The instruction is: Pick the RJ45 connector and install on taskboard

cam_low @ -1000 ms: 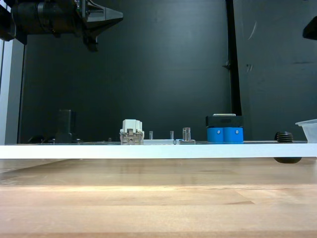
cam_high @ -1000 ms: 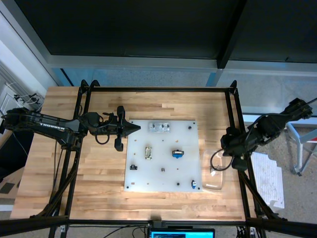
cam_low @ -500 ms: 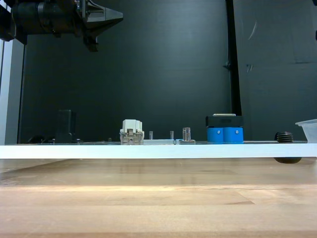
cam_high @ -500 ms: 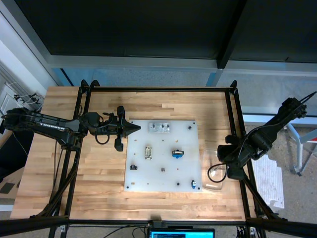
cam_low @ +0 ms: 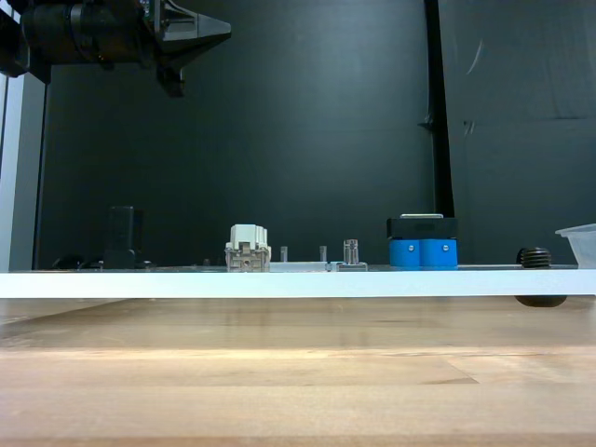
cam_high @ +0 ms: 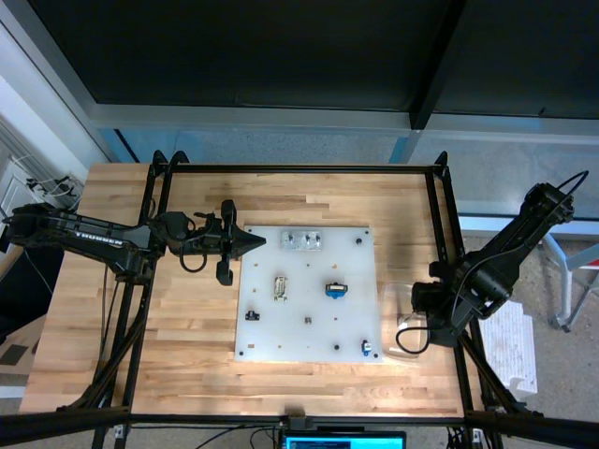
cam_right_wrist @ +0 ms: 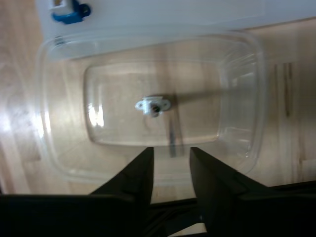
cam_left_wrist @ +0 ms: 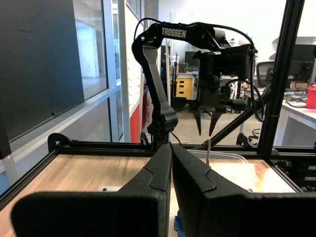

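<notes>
Left gripper: black fingers pressed together, nothing held, hanging high over near edge of large square flat white taskboard. Judged idle, out of work zone.
Small white RJ45 connector: lies loose on floor of clear plastic tray, apart from walls, straight ahead of right gripper.
Right gripper: fingers spread, empty, above tray, gap lined on connector. Judged pick approach. Install not yet begun.
</notes>
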